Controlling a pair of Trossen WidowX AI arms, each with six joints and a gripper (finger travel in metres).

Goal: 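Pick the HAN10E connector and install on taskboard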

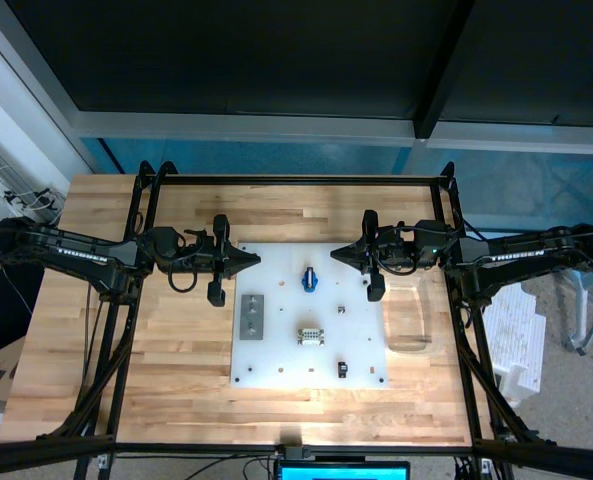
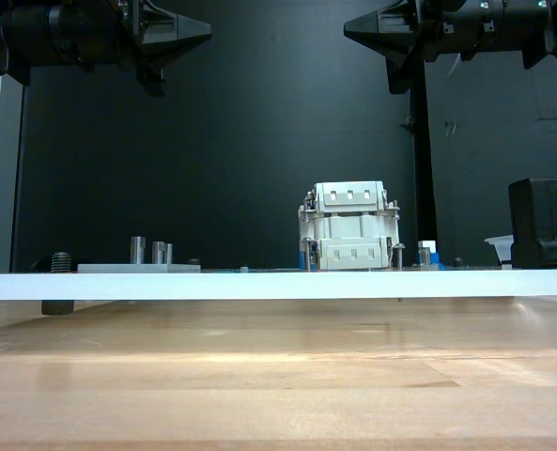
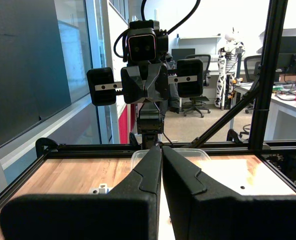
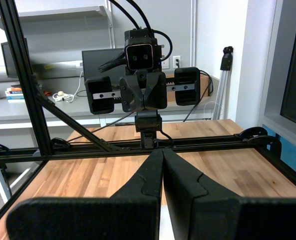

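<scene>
two grippers: left gripper [image 1: 254,258] and right gripper [image 1: 337,256] hang high over the far corners of the board [image 1: 276,370], both sets of jaws pressed together, empty. pale plug [image 1: 311,336] sits mid-board, seemingly stacked on its socket [image 2: 348,252]. risk: descending unspread would knock it askew; an off-centre pinch could jam it.

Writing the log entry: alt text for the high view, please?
The left gripper and right gripper, both shut, hover facing each other above the far part of the taskboard; the HAN10E connector sits near its middle, untouched.
</scene>
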